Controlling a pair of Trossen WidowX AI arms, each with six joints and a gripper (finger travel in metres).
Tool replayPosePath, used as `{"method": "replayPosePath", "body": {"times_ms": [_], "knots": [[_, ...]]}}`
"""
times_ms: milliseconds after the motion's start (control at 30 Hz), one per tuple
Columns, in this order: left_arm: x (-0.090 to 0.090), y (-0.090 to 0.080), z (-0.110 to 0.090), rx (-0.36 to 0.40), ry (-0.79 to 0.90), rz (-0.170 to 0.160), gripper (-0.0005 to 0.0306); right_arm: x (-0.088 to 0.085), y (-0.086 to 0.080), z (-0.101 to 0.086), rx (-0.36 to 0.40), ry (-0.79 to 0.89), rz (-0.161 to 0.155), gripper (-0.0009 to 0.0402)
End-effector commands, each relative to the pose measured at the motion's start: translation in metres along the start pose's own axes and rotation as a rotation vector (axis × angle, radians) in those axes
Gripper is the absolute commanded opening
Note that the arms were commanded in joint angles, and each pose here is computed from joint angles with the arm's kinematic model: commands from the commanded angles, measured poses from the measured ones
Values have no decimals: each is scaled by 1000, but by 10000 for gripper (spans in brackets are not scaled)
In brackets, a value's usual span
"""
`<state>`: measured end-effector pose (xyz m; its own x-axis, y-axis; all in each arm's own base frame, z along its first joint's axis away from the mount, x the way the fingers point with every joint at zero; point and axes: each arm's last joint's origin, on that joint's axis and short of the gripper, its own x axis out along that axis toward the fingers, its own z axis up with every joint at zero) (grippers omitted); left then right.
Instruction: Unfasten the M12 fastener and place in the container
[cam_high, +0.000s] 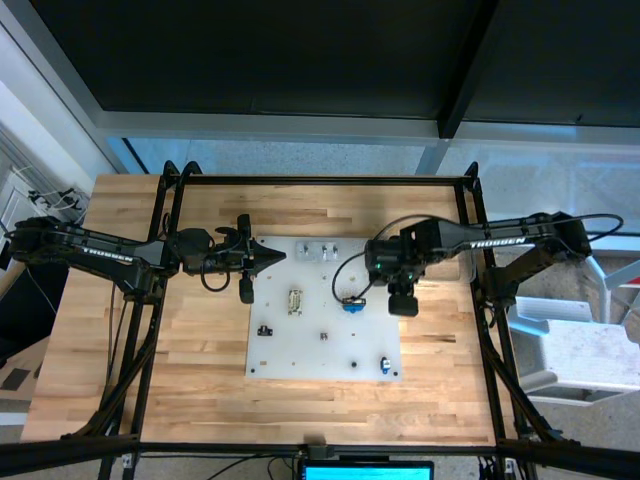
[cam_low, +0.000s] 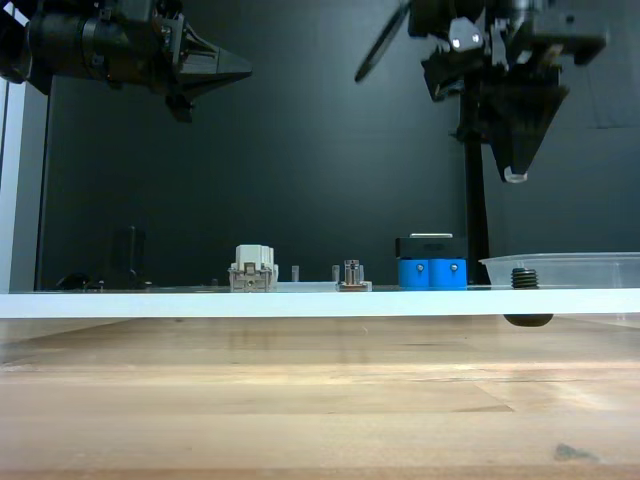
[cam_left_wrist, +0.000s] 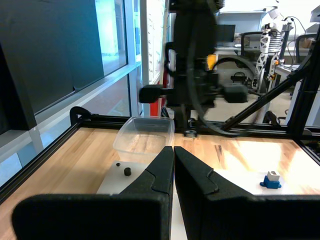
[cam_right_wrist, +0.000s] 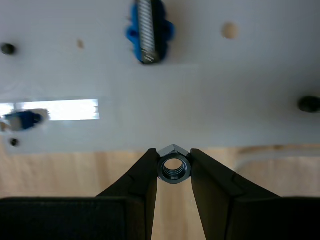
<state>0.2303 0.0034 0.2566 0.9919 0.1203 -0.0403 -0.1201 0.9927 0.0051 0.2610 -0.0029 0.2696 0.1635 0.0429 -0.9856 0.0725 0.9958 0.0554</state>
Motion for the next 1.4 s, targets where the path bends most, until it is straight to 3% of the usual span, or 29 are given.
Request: {"method": "replayPosePath", "body": {"times_ms": [33,367,667,933,1067,1100,1400], "knots": [[0,0,0,0,0,0,0,1,-15,-7,10,8,-9,29],[0,0,0,0,0,0,0,-2,-61,-30,151,4,-40,30],[0,0,0,0,0,0,0,1,-88,-56,294,26,-57,29],[0,0,0,0,0,0,0,6,-99,-81,385,38,-71,29],[0,0,0,0,0,0,0,9,-102,-88,397,71,-165,30],[0,0,0,0,0,0,0,9,-103,-89,397,78,-175,30],[0,0,0,0,0,0,0,10,-102,-90,414,81,-173,81]]}}
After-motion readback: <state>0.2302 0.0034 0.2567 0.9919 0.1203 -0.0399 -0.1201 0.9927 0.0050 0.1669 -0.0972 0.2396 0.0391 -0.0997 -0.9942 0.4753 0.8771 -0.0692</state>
